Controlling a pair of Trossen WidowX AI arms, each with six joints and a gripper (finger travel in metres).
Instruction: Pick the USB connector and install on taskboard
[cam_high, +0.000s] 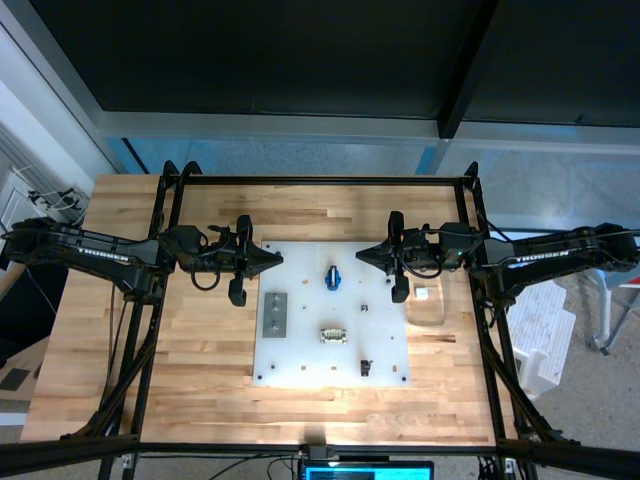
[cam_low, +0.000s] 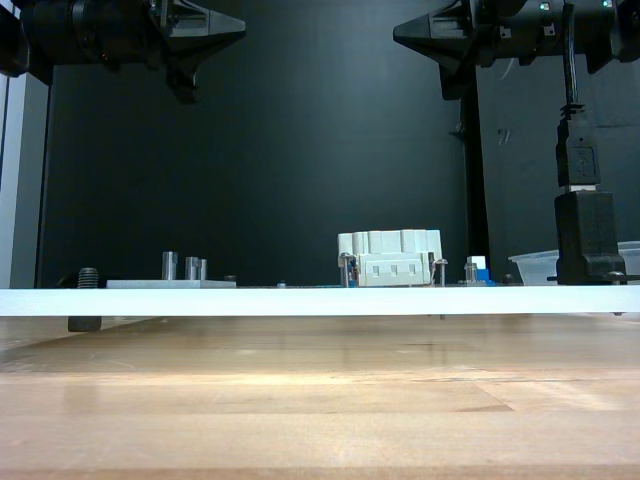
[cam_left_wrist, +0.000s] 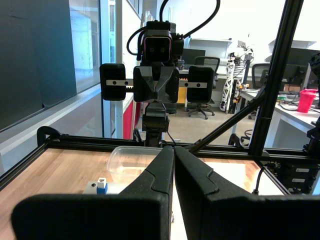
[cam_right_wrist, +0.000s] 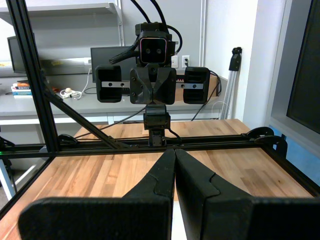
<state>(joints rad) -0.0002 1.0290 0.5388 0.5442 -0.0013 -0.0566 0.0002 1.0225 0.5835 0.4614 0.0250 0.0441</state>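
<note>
Before reaching, note left gripper (cam_high: 276, 258) and right gripper (cam_high: 360, 253) pinched shut, empty, at ten and two o'clock above taskboard (cam_high: 300, 352); judge pick not started. Next: open one, descend on USB connector (cam_high: 366, 367) at five o'clock.

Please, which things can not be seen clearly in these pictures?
- USB connector: too small in the high view to tell whether it is seated in the taskboard.
- Left gripper, above the board's far left edge: its shut fingers hide most of the board in the left wrist view.
- Right gripper, above its far right part: shut fingers do the same in the right wrist view.
</note>
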